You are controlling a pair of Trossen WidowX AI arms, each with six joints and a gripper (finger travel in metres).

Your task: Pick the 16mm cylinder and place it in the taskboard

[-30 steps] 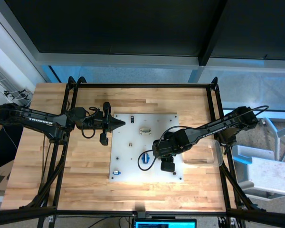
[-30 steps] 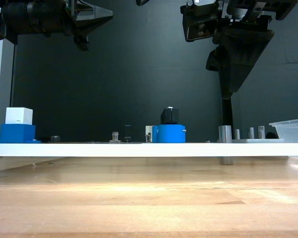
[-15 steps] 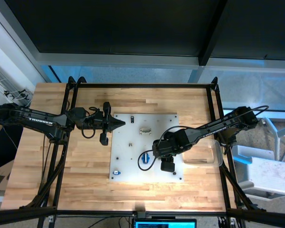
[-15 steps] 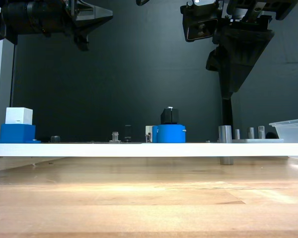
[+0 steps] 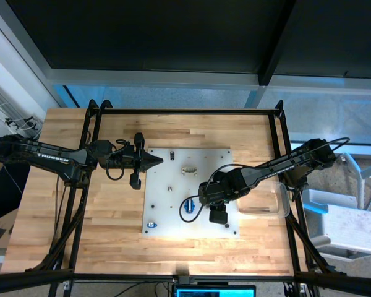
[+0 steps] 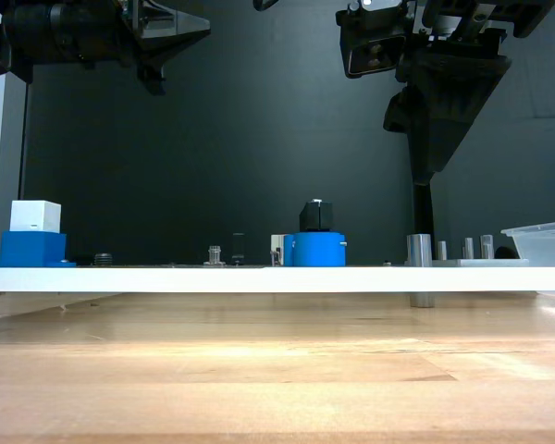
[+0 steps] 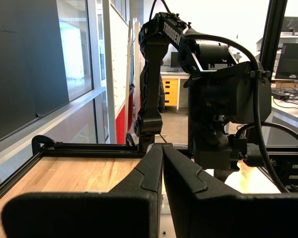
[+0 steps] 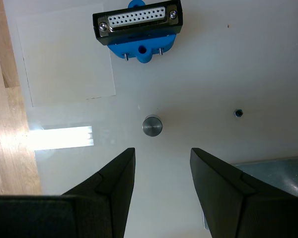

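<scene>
My right gripper (image 8: pixel 162 153) points straight down at the taskboard (image 8: pixel 203 64). Its two black fingers (image 8: pixel 116 178) are spread wide apart and hold nothing.

The 16mm cylinder (image 8: pixel 152 125) is just past the gap between my fingertips, and nothing touches it. From above it looks like a small round coin, dull grey and a bit shiny on top. It is much smaller than my fingers. It stands upright in the white board. In the low view it is a short grey peg (image 6: pixel 418 250) under my right gripper, and its bottom end pokes out under the board.

Farther along the board is a blue connector (image 8: pixel 137 25) with a black face and rows of tiny holes. Near the cylinder there is a small dark hole (image 8: pixel 238 113). Beside one finger I see the edge of a grey metal plate (image 8: pixel 273 171).

My left gripper (image 7: pixel 162 148) is up in the air over the left edge of the board, well apart from the cylinder. Its fingers are pressed together with nothing between them.

A clear plastic tray (image 5: pixel 278 207) sits on the wooden table (image 5: pixel 111 235), just beside the right edge of the board.
</scene>
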